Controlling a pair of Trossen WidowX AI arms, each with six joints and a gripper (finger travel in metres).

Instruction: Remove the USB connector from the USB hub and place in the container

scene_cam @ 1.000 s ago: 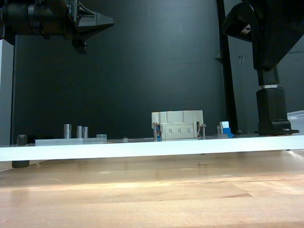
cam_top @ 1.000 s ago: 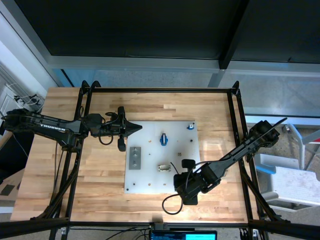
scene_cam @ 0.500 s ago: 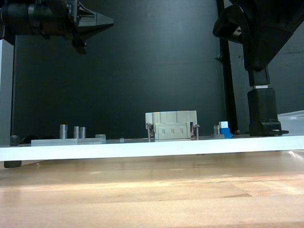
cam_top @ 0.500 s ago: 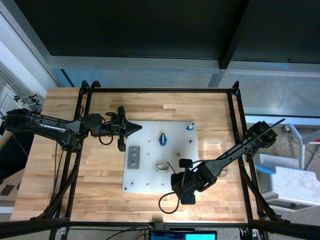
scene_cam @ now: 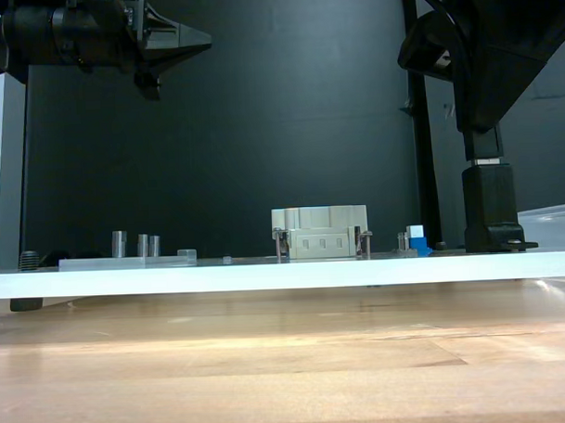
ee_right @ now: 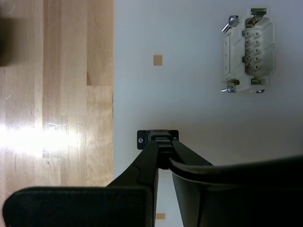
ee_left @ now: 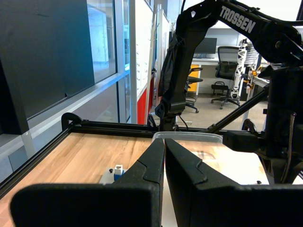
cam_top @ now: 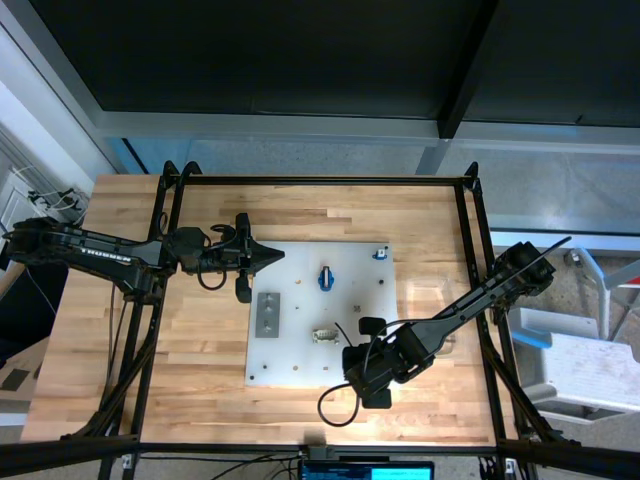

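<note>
Jaws of the right gripper (ee_right: 161, 156) clamp the USB connector (ee_right: 162, 143), seated in line with them in the USB hub (ee_right: 144, 139) at the white board's (ee_right: 199, 118) near-right corner; the container (ee_left: 189, 136) sits off its right edge, and the left gripper (cam_top: 278, 254) hangs closed by its far-left corner.

USB connector (ee_right: 163, 140): small dark plug seated in hub, pinched by right gripper (ee_right: 163, 147) | USB hub (ee_right: 144, 137): tiny black block, flat on white board (ee_right: 199, 118) by its edge | container (ee_left: 189, 136): clear tub, upright, beside board | left gripper (cam_top: 268, 256): fingers together, raised over board's left edge
</note>
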